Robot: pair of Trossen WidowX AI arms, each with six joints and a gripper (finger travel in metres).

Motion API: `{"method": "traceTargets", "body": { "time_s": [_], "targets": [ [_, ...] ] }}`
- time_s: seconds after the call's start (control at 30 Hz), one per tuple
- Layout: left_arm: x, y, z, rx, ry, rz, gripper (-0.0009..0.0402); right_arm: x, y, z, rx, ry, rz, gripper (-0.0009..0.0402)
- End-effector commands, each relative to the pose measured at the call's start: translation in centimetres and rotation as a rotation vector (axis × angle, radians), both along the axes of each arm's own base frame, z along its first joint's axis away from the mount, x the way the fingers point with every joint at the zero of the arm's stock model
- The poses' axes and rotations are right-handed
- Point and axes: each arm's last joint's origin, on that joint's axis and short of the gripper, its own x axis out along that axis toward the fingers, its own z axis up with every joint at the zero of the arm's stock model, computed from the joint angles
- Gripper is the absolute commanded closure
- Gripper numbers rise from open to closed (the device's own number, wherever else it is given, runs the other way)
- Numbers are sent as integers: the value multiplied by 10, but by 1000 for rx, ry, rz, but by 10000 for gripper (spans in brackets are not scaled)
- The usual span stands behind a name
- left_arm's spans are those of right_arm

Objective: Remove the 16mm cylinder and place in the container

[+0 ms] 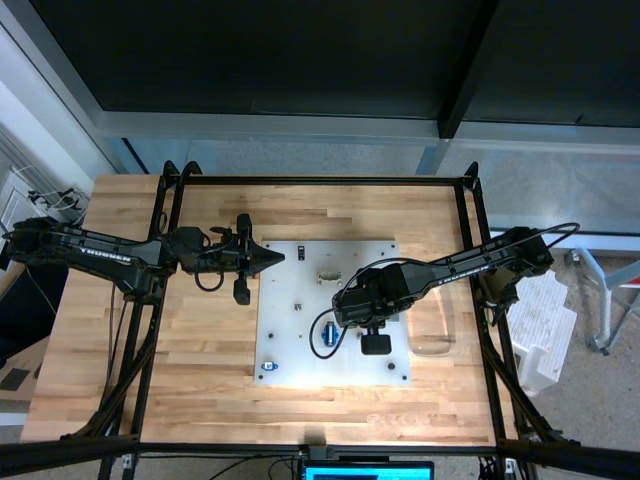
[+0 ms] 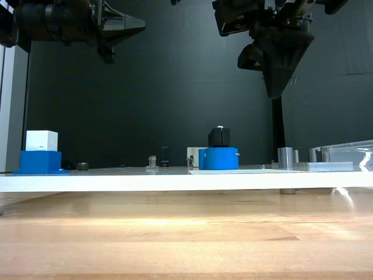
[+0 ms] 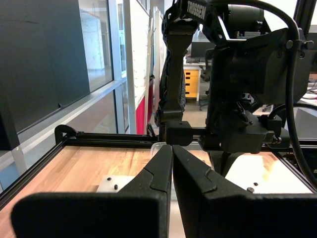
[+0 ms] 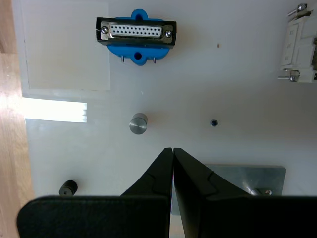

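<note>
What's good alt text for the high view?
Over a white board on a table, the right gripper, shut, hangs above the board's right half; the left gripper, shut, hovers at its left edge. A clear container sits right of the board.

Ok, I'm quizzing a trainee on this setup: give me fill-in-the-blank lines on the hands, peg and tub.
The right hand hangs over the white board with its fingers ___.
The left hand hovers near the board's left edge, holding ___.
The metal peg stands on the board, held by ___ hand.
The clear tub sits beside the board on the ___ arm's side.
Missing words: shut; nothing; neither; right.
</note>
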Motion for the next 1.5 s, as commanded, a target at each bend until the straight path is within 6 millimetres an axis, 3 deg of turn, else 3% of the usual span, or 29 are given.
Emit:
{"method": "traceTargets", "body": {
  "time_s": [0.03,1.0,1.5],
  "targets": [
    [0,0,0,0,0,0,393,1,1,-3,1,-10,1,393],
    [0,0,0,0,0,0,393,-3,12,-22,-17,-25,28,393],
    [0,0,0,0,0,0,393,6,18,-40,-23,-1,37,393]
  ]
}}
